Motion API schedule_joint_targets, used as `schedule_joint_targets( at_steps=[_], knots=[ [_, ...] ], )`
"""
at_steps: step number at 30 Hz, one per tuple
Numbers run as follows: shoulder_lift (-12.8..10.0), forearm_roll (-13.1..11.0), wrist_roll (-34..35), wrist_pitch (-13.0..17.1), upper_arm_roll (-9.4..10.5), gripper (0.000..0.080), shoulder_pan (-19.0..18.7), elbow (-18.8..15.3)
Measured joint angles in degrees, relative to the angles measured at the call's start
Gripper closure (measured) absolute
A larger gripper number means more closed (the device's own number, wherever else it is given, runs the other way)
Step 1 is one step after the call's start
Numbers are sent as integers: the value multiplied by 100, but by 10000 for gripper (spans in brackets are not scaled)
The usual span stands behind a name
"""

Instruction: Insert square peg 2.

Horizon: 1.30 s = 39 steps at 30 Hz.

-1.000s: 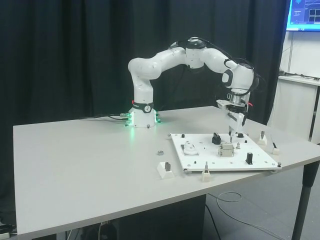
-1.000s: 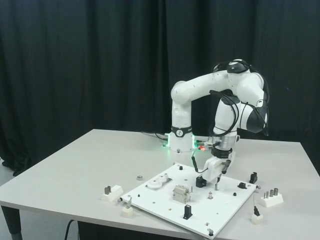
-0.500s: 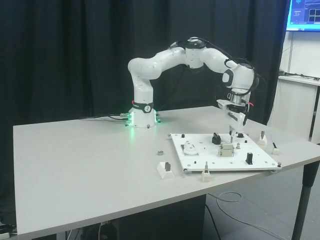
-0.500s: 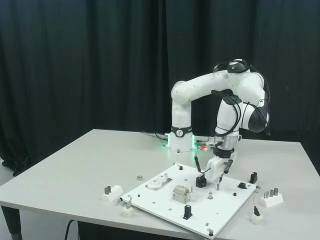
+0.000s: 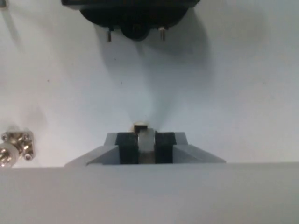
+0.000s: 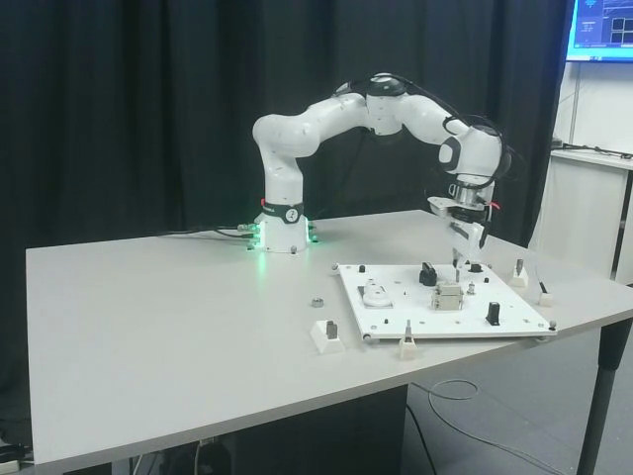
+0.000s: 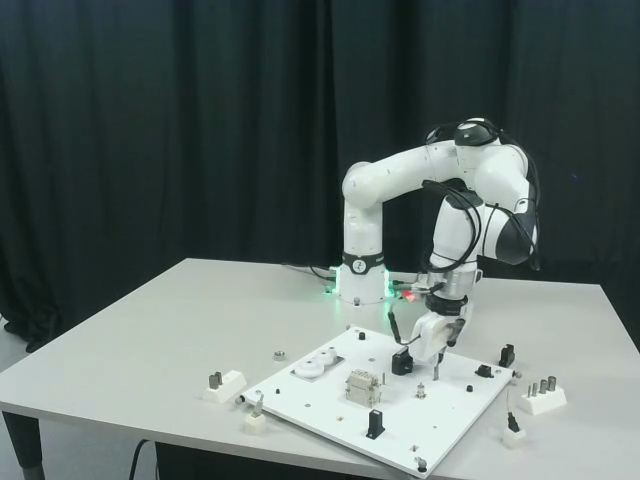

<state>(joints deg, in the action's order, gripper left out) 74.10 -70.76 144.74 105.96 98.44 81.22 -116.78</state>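
Claw (image 5: 145,148) clenched on square peg (image 5: 145,140), held upright above white board (image 7: 400,415) on grey bench (image 6: 148,307).

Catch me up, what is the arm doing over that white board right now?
The white arm has its gripper over the far part of the white board on the grey table. In the wrist view the fingers are shut on a slim peg that points down at the board. From the room views I cannot tell whether the tip is in a hole yet. A black fixture sits just beside the gripper.
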Motion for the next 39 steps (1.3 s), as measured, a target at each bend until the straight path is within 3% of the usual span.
schedule_joint_targets(
  at_steps=[39],
  knots=[
    [0,-66,-58,108,4,731,-16,-77]
  ],
)
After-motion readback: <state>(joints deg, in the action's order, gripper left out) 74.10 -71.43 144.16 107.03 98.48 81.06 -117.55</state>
